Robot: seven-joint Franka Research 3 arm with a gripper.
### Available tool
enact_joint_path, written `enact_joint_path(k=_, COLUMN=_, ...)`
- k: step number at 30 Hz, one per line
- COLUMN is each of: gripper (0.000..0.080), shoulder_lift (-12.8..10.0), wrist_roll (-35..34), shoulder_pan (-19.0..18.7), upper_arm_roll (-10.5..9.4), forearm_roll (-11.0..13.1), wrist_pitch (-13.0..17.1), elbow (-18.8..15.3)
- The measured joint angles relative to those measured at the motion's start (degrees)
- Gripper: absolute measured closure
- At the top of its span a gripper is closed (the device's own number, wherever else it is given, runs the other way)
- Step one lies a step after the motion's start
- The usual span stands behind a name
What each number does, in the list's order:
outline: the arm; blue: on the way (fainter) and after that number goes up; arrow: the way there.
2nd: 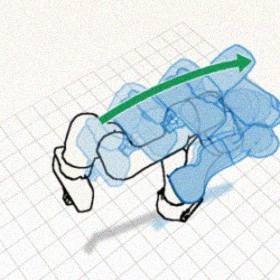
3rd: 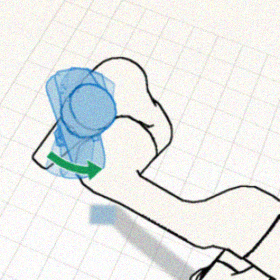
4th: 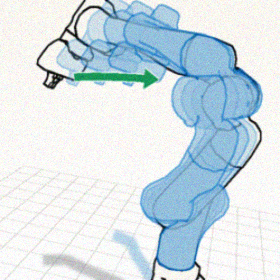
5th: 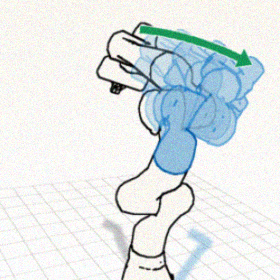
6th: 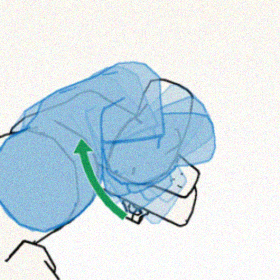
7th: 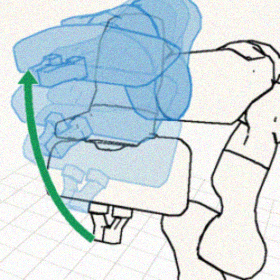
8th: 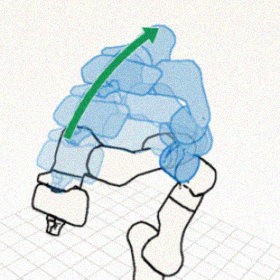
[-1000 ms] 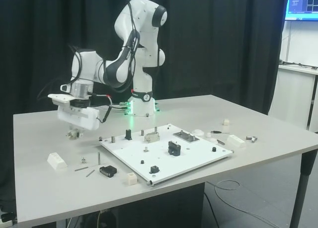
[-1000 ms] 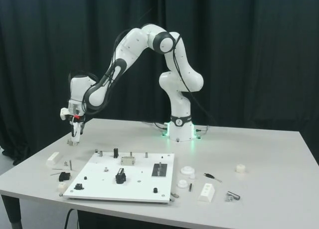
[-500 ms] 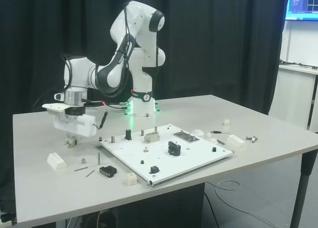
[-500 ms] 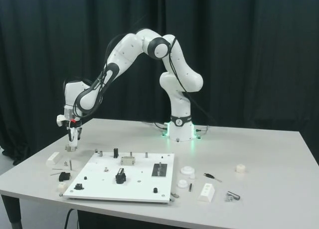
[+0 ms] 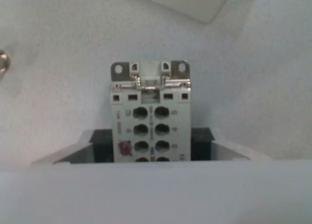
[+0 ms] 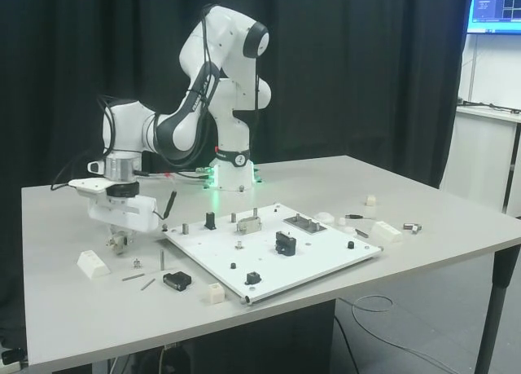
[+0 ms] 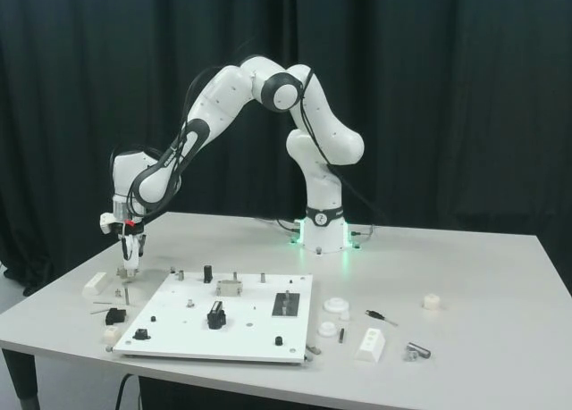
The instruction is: Place waterproof.
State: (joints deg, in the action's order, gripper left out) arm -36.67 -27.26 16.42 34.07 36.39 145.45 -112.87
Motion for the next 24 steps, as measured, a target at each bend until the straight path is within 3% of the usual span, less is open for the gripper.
enact_joint_path(k=16, gripper=0.0485, shoulder_lift=-2.1, wrist_roll=0.5, shoulder_pan=0.0, upper_arm_roll=-0.08, forearm_roll=2.1, wrist_pitch=0.0, elbow=1.5)
enact_joint_path(k=17, gripper=0.0289, shoulder_lift=-2.1, wrist_roll=0.5, shoulder_pan=0.0, upper_arm_roll=-0.09, forearm_roll=2.3, wrist_pitch=0.0, elbow=1.5)
enact_joint_path(k=24, gripper=0.0289, shoulder_lift=-2.1, wrist_roll=0.5, shoulder_pan=0.0, upper_arm_roll=-0.09, forearm_roll=2.9, wrist_pitch=0.0, elbow=2.0)
